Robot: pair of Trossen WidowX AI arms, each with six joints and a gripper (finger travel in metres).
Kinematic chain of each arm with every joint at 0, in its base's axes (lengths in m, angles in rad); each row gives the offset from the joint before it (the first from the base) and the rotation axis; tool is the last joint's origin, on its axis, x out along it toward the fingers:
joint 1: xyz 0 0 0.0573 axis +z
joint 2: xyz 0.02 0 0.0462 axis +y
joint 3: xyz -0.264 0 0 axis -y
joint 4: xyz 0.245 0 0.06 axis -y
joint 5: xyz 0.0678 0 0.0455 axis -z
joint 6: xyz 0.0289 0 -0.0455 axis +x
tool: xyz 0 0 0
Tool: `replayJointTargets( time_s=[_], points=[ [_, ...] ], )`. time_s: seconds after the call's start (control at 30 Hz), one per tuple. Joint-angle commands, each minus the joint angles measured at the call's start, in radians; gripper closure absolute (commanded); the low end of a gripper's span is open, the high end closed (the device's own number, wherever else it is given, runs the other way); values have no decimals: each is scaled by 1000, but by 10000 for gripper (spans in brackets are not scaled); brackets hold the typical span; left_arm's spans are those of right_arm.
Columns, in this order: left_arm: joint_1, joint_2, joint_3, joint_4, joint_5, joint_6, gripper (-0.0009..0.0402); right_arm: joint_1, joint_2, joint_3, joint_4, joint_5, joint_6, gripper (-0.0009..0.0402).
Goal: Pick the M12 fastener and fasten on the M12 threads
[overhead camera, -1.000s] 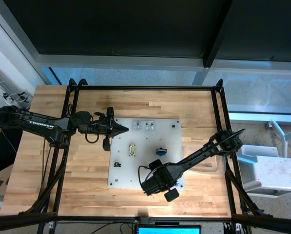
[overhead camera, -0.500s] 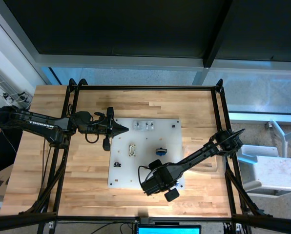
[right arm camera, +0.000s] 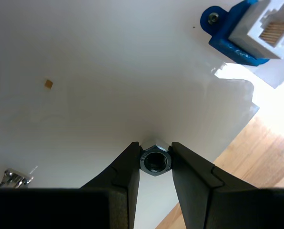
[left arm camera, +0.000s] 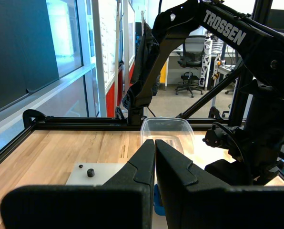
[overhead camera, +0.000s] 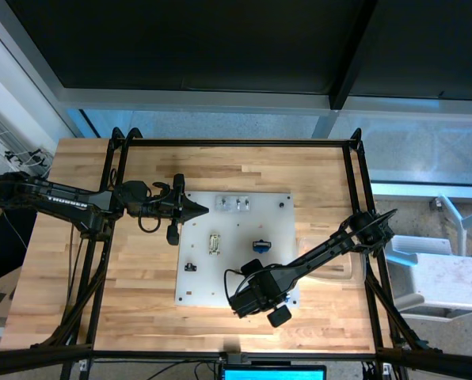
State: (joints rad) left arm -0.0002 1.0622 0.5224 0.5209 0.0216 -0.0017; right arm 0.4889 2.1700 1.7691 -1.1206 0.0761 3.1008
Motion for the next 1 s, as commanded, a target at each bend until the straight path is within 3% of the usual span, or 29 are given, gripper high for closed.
replayJointTargets(
  time_s=[0.03, 0.33, 0.5, 0.73, 1.0],
  points=[
    [0, 0, 0, 0, 0, 0, 393, 0, -3, 0, -4, 11, 6, 368],
    [0, 0, 0, 0, 0, 0, 393, 0, -5, 2, 1, 0, 11, 362],
    [0, 0, 0, 0, 0, 0, 393, 1, -5, 2, 3, -26, 11, 322],
    [0, 0, 0, 0, 0, 0, 393, 5, -9, 2, 4, -28, 34, 257],
    [0, 0, 0, 0, 0, 0, 393, 8, -43, 2, 2, -28, 34, 227]
  ],
)
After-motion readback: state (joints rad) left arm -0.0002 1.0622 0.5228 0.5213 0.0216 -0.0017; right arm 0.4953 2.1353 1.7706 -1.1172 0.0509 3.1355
